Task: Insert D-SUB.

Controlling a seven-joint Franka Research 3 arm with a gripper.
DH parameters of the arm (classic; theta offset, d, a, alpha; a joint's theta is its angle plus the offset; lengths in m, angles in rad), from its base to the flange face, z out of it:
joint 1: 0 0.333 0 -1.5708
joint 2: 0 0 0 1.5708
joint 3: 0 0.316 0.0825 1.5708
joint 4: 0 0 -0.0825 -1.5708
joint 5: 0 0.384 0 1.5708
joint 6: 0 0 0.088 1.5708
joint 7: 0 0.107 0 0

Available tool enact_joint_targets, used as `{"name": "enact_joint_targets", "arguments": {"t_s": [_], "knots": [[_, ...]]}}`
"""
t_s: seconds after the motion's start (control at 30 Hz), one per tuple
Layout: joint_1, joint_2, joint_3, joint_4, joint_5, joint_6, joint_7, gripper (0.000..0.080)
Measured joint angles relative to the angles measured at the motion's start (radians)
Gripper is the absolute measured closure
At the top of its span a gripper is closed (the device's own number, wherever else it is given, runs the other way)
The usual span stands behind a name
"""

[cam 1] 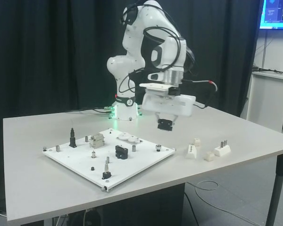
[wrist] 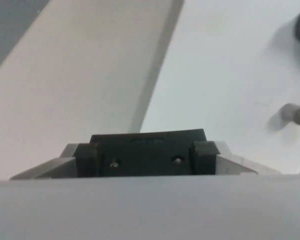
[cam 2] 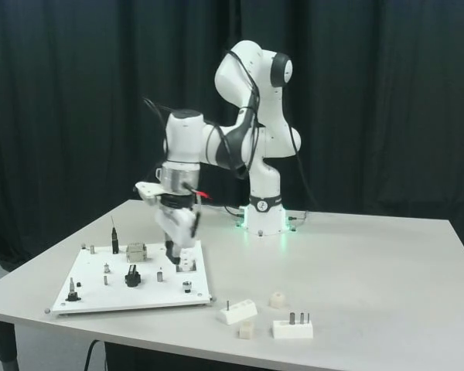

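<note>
Wrist view shows us the D-SUB connector point(wrist: 147, 152): a black, flat-topped block with two small screw heads on its face, clamped between our fingers point(wrist: 206, 156), which press on both of its ends. From the first room view, we hold it in the air above the white board point(cam 1: 141, 162) (near the board's far edge). That board lies on the grey counter point(cam 1: 33, 179) and carries several small fixtures, among them a black socket block point(cam 1: 120, 151).

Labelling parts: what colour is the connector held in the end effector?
Black. The D-SUB connector shows best in the wrist view, clamped in the end effector.
</note>
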Motion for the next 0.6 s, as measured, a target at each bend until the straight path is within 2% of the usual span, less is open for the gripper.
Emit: {"name": "enact_joint_targets", "arguments": {"t_s": [0.37,0.6], "knots": [[-0.078,0.001,0.000,0.050,0.002,-0.075,0.093,0.0413],[-0.136,0.004,-0.001,0.069,0.026,-0.091,0.103,0.0413]]}}
